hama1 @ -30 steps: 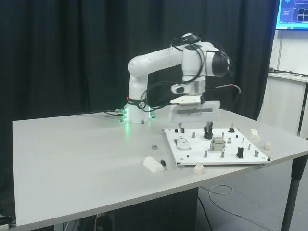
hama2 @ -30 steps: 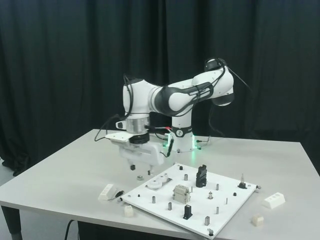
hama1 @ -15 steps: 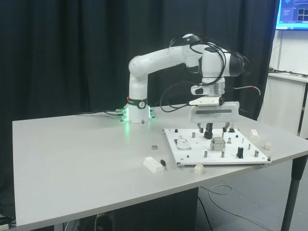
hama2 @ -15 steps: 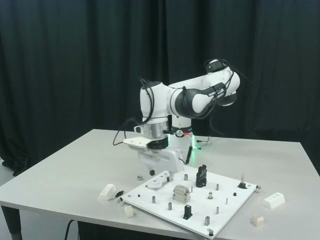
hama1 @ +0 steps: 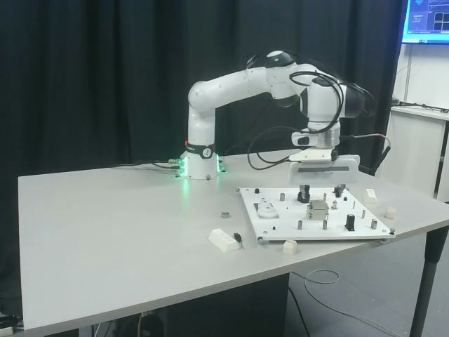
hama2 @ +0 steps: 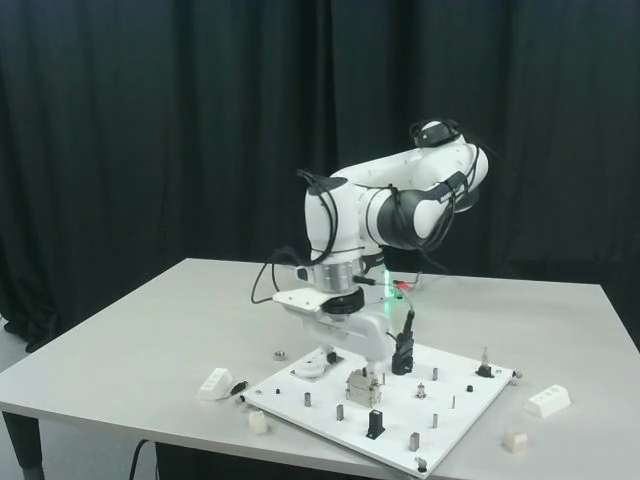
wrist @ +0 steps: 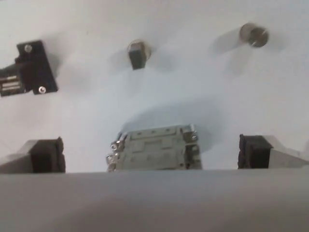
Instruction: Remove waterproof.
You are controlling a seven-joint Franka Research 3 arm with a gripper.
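The waterproof connector (wrist: 154, 149) is a grey metal block standing near the middle of the white board (hama1: 280, 228). It also shows in the room views as the same grey block (hama1: 318, 209) (hama2: 364, 388). My gripper (wrist: 149, 153) hangs just above it, open, with one black fingertip (wrist: 46, 154) on each side of the block and not touching it. In the room views the gripper (hama1: 320, 188) (hama2: 362, 362) hovers a little above the connector. Nothing is held.
A black connector (wrist: 31, 72) (hama2: 403, 352) and several small pegs (wrist: 137, 53) stand on the board around the block. White blocks (hama1: 224, 239) (hama1: 289, 246) (hama2: 548, 401) and a small nut (hama1: 225, 213) lie on the grey table beside the board.
The arm has swung across the board from its near-left side and come down over the grey connector. The fingers stay apart; nothing on the board has moved.
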